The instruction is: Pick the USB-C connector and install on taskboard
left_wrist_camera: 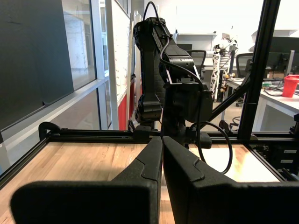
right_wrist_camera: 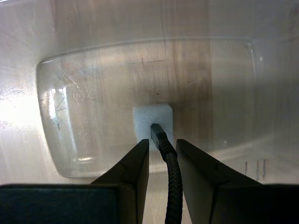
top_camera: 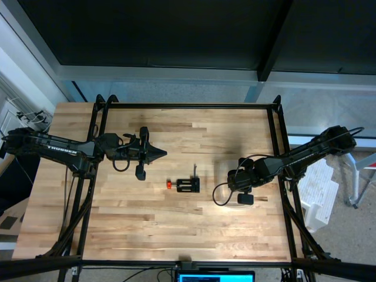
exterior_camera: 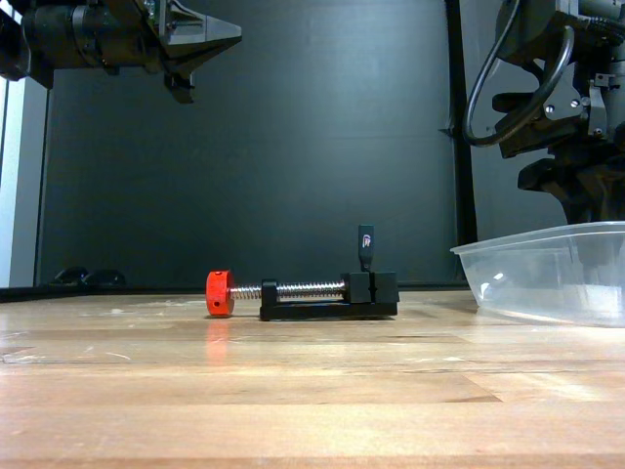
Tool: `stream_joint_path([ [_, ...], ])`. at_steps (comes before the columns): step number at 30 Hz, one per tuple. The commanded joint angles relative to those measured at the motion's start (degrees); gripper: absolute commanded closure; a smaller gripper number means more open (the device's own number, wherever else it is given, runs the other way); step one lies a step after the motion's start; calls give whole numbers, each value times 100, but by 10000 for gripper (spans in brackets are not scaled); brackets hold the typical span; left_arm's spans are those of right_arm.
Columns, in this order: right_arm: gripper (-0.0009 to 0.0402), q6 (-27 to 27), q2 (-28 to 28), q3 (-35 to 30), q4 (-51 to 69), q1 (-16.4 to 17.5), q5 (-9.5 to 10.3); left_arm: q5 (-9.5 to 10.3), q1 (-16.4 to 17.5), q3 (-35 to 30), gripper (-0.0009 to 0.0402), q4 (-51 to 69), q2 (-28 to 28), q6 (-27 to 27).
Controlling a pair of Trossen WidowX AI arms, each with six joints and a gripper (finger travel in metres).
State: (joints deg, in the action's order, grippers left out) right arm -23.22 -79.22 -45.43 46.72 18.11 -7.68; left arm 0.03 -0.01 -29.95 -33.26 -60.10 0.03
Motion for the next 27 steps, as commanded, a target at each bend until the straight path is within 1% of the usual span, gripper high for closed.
stream_joint_path([
  [1,340,7,7,-2,-4,0,15,0,0,0,393,0,-2,0],
  [5,362,7,9,-2,-22,0,15,0,0,0,393,0,-2,0],
  [9,396,9,13,-2,-28,0,17,0,0,0,393,0,-2,0],
  [12,389,9,33,-2,-24,0,17,0,2,0,393,0,-2,0],
  [21,394,9,98,-2,2,0,17,0,2,0,393,0,-2,0],
  [27,393,7,249,-116,286,0,17,0,0,0,393,0,-2,0],
])
